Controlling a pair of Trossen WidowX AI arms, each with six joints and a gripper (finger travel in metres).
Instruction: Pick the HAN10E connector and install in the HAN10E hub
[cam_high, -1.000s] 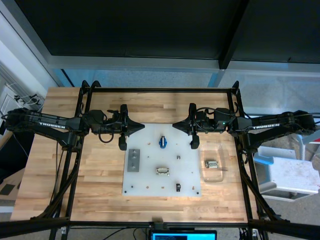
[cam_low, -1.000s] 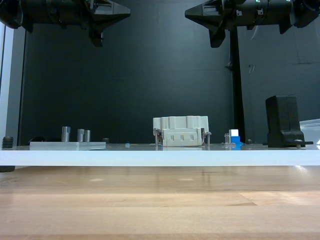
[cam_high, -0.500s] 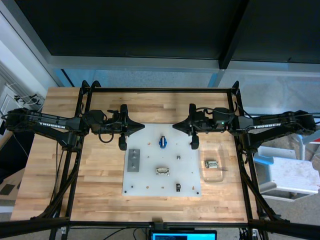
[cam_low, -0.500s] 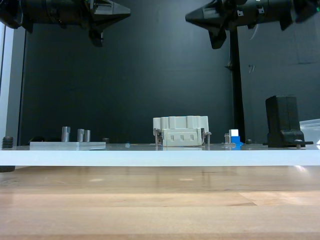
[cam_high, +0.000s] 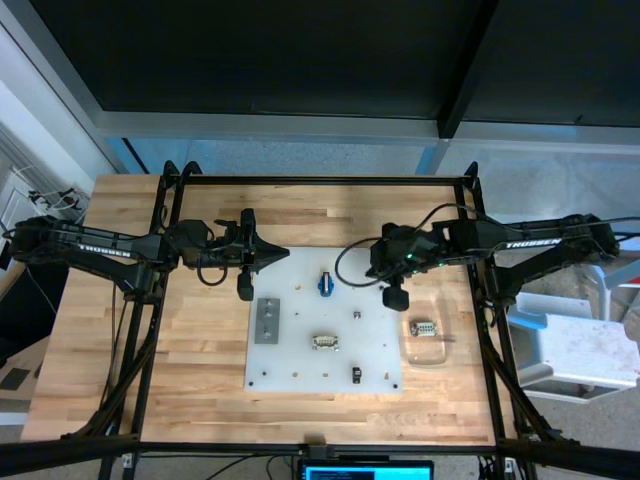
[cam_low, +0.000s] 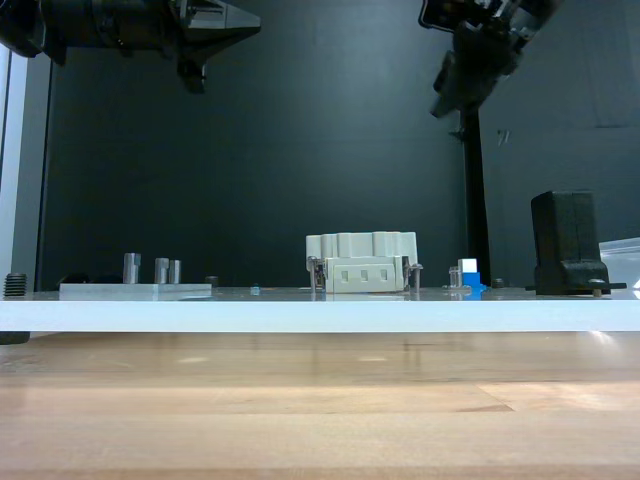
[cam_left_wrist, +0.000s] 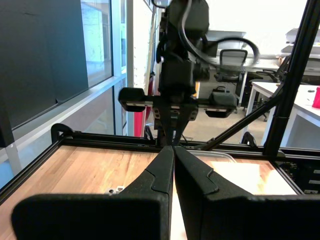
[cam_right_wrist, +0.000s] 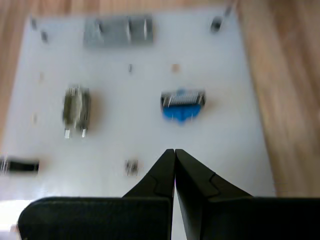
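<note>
2 tools (cam_left_wrist: 173, 146) (cam_right_wrist: 174, 150), 1 HAN10E connector (cam_high: 423, 328), 1 HAN10E hub (cam_high: 324, 343), 1 board (cam_high: 300, 322)

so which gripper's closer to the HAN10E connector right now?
Right. The right gripper hovers over the board's right edge, close to the HAN10E connector. The left gripper hangs at the board's left edge, across the board from it.

My black left arm (cam_high: 95, 241) and black right arm (cam_high: 525, 243) are each displaying white "TROSSEN" lettering; I am reading nothing else.
</note>
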